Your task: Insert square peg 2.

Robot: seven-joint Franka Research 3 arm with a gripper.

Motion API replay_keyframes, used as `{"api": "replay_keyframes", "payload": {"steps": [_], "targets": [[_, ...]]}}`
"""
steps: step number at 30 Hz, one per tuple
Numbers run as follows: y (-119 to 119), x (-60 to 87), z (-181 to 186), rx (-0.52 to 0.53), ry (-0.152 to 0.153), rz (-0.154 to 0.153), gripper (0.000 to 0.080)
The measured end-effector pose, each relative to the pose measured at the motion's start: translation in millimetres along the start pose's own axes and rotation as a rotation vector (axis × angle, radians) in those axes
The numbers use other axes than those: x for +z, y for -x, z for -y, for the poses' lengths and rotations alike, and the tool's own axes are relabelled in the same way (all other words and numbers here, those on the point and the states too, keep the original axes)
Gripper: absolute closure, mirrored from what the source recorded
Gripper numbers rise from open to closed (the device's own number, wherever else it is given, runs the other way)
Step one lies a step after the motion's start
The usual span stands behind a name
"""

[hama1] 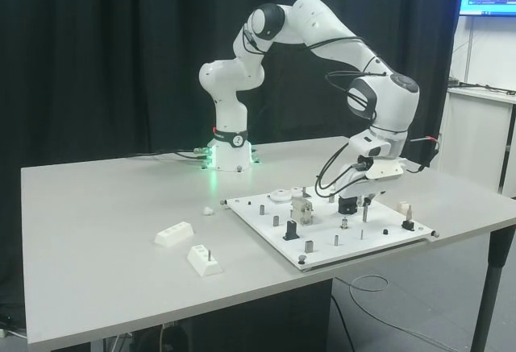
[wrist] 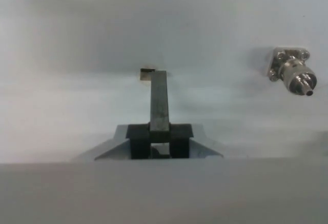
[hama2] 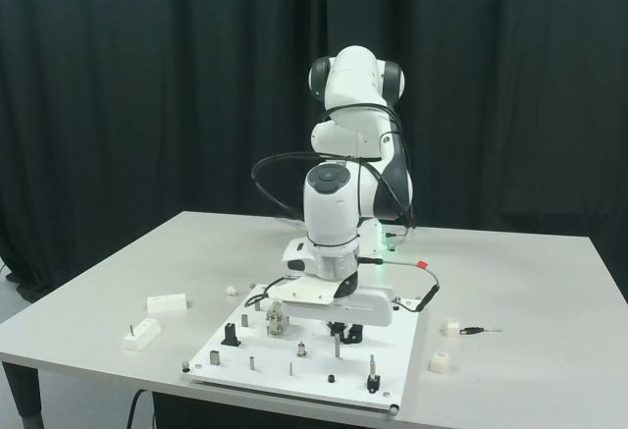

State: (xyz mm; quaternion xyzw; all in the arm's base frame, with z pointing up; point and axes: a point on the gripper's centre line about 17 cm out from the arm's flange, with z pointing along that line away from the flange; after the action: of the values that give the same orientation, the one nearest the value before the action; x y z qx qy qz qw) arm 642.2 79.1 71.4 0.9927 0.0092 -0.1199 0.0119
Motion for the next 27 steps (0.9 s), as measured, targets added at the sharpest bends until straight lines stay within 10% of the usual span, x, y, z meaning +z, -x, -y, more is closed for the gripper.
{"api": "replay_keyframes", "payload": {"steps": [27], "targets": [[-1.4,3.7,3.7,-0.005,-0.001,-0.009,0.0732]]}}
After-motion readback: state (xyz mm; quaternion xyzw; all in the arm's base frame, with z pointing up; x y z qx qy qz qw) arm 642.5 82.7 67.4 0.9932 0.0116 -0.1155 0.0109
